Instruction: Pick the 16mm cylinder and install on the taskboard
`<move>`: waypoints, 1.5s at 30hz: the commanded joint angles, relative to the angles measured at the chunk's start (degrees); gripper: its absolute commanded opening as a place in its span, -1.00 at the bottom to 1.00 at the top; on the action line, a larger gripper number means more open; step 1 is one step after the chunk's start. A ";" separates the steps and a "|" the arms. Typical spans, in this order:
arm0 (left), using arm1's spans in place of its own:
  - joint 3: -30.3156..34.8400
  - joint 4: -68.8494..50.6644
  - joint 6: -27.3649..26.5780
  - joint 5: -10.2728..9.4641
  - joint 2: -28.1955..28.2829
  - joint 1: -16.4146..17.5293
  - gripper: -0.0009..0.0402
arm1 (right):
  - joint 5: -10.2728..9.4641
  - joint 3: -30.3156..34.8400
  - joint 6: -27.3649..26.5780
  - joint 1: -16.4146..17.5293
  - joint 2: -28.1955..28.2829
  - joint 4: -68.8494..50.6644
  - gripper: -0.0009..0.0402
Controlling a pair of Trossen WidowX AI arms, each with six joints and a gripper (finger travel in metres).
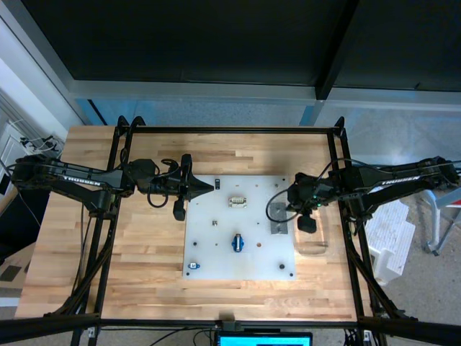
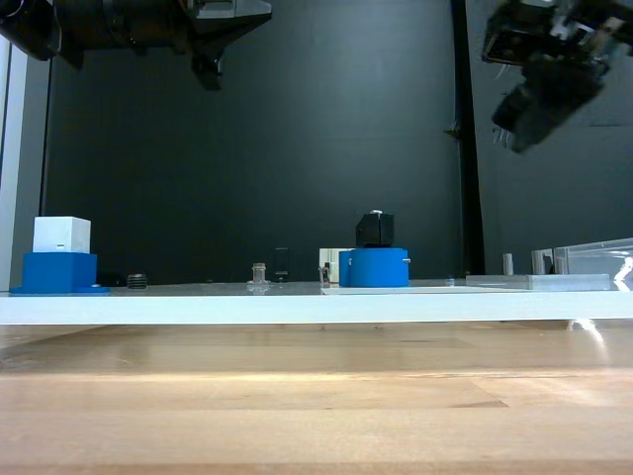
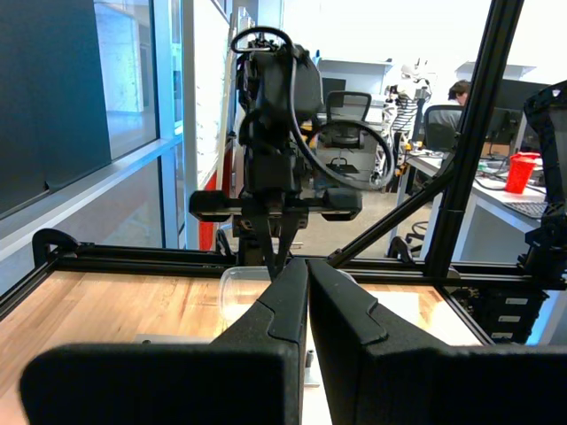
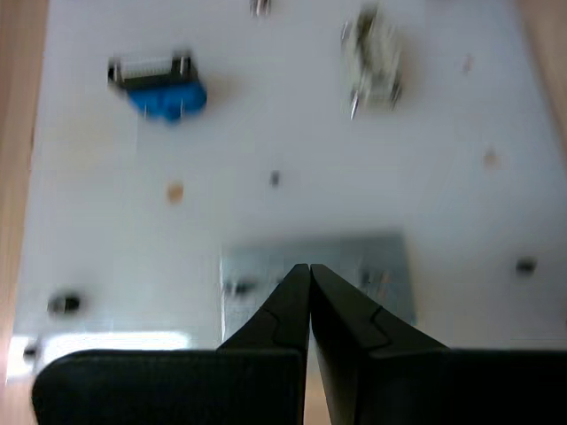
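Note:
The white taskboard (image 1: 216,245) lies mid-table with a grey metal block (image 1: 279,216) near its right edge. My right gripper (image 1: 290,198) hovers high above that block, well clear of the board in the low view (image 2: 509,129). In the right wrist view its fingers (image 4: 309,270) are shut over the block (image 4: 354,257), with nothing visible between them. Two tiny silvery pegs (image 2: 507,263) stand on the block; I cannot tell whether either is the 16mm cylinder. My left gripper (image 1: 209,186) hangs shut (image 3: 307,266) over the board's far left corner, holding nothing.
On the board sit a blue fitting (image 1: 237,242), a white connector (image 1: 237,201) and a blue-and-white part (image 1: 193,267). A clear plastic tray (image 1: 314,241) lies just right of the board under the right arm. A black frame (image 1: 229,130) rings the table.

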 commanded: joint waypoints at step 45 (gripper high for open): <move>0.00 -0.02 0.00 0.00 0.00 0.00 -0.96 | 3.15 -7.56 9.90 13.70 2.49 -15.26 0.09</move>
